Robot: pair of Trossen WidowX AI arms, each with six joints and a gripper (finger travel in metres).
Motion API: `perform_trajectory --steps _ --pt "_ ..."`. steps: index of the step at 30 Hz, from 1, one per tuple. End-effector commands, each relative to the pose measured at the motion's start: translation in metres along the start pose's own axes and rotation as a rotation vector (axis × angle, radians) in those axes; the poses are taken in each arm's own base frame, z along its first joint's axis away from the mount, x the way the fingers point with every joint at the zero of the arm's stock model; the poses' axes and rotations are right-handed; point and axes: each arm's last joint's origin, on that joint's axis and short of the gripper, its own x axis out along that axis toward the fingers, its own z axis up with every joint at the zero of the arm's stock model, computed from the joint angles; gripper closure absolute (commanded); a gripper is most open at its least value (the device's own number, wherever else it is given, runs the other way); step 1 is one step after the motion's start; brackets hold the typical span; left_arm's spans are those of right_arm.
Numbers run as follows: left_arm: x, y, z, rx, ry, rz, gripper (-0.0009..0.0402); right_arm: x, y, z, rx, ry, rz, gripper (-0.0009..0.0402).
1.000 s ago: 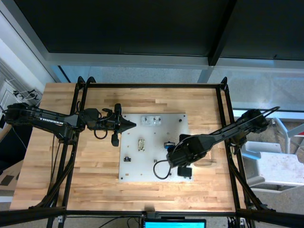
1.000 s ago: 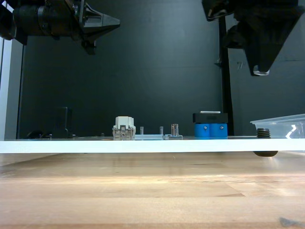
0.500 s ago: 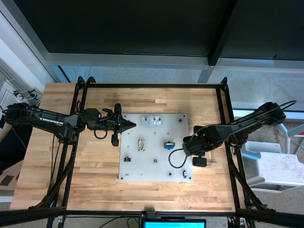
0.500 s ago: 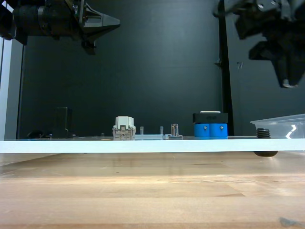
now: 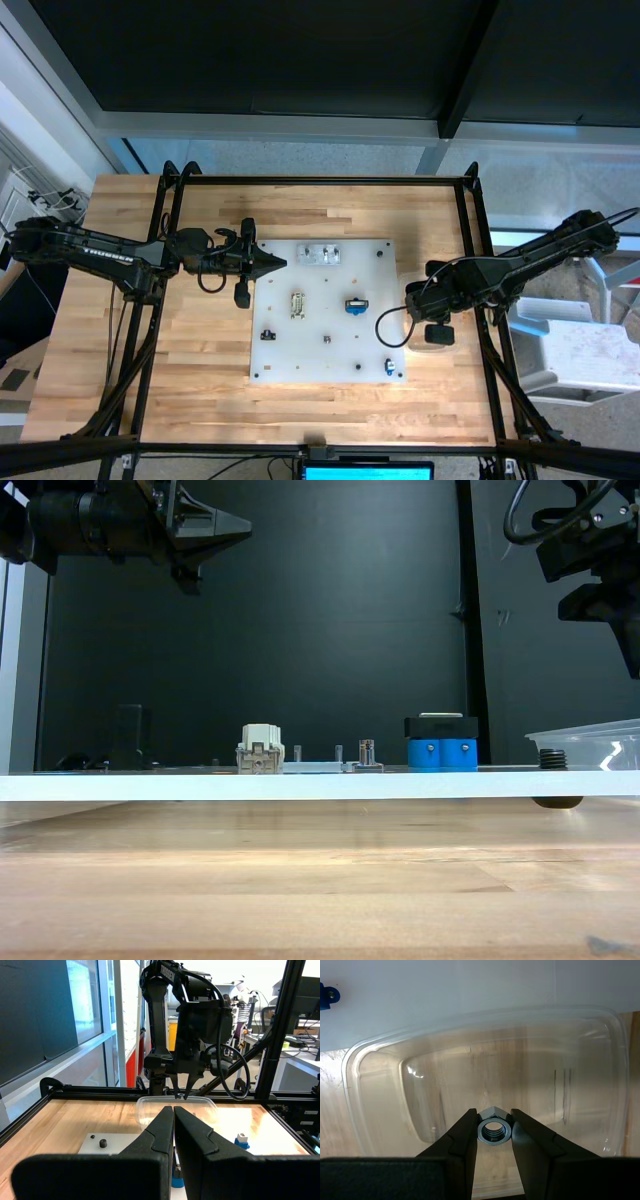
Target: Unfasten the M12 fastener and place in the container
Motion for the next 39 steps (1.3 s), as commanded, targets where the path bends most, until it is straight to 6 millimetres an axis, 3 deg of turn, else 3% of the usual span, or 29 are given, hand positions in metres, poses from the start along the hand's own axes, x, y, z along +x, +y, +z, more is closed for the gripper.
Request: perform_trajectory --steps 1,11,17,39 --pt "0.0 0.0 0.0 0.0 0.0 0.0 0.0393 0.001 0.0009 0.0001 0.001 0.01 0.014 0.0381" --pt "0.0 0.0 0.0 0.0 0.0 0.0 0.0393 0.0009 0.0009 -0.0001 -0.001 0.014 0.02 0.0264" --pt "0.0 0.0001 0.0 0.0 0.0 0.0 0.0393 0.0009 0.001 -0.0001 -0.001 0.014 0.021 0.022" --pt "0.0 0.0 0.0 0.0 0.0 0.0 0.0393 0.0009 0.0011 0.0001 -0.002 0.012 0.022 0.0205"
